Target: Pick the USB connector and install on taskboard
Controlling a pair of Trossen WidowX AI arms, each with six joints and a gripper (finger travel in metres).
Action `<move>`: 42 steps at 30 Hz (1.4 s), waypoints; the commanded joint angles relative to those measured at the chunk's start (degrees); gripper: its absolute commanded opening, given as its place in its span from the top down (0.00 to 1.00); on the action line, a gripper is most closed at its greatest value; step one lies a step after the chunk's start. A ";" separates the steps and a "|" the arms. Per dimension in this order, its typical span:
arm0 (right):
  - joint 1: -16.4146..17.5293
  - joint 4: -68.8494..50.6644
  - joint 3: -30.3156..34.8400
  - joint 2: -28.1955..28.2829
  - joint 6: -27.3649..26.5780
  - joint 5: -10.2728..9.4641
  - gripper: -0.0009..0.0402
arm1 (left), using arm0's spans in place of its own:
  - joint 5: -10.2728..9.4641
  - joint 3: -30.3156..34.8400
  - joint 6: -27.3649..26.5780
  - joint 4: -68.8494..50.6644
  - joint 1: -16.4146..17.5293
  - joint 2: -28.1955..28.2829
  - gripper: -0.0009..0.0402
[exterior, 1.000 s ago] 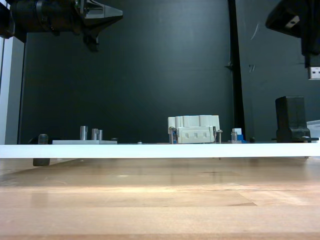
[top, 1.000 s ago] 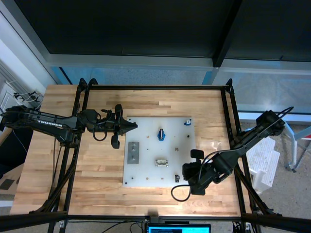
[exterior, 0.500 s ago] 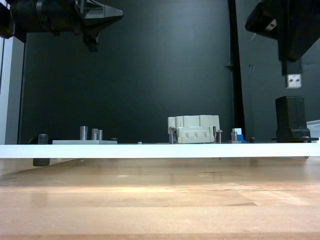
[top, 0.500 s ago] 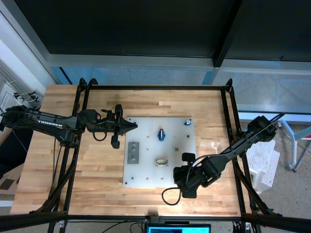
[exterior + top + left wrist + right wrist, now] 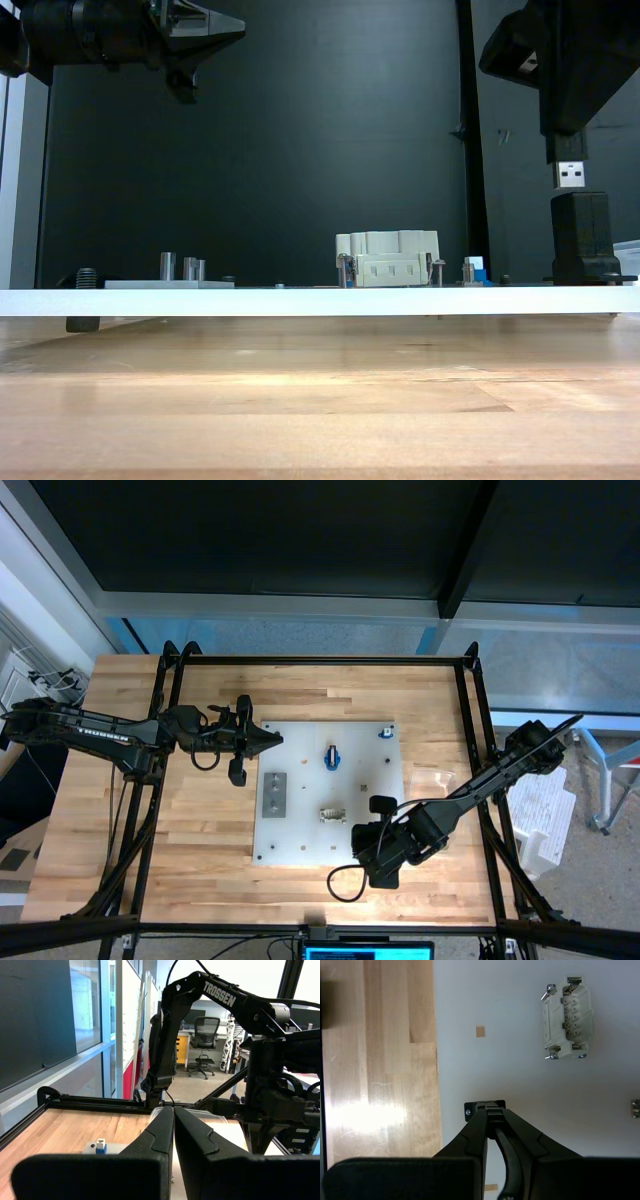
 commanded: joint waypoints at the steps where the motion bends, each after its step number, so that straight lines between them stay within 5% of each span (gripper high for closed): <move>1: 0.02 -0.07 -0.07 0.04 0.09 -0.04 0.98 | 0.02 0.00 0.00 0.00 0.02 0.00 0.98; 42: -0.02 0.79 -1.20 -0.07 -1.95 -0.63 0.98 | 0.02 0.00 0.00 0.00 0.00 0.02 0.98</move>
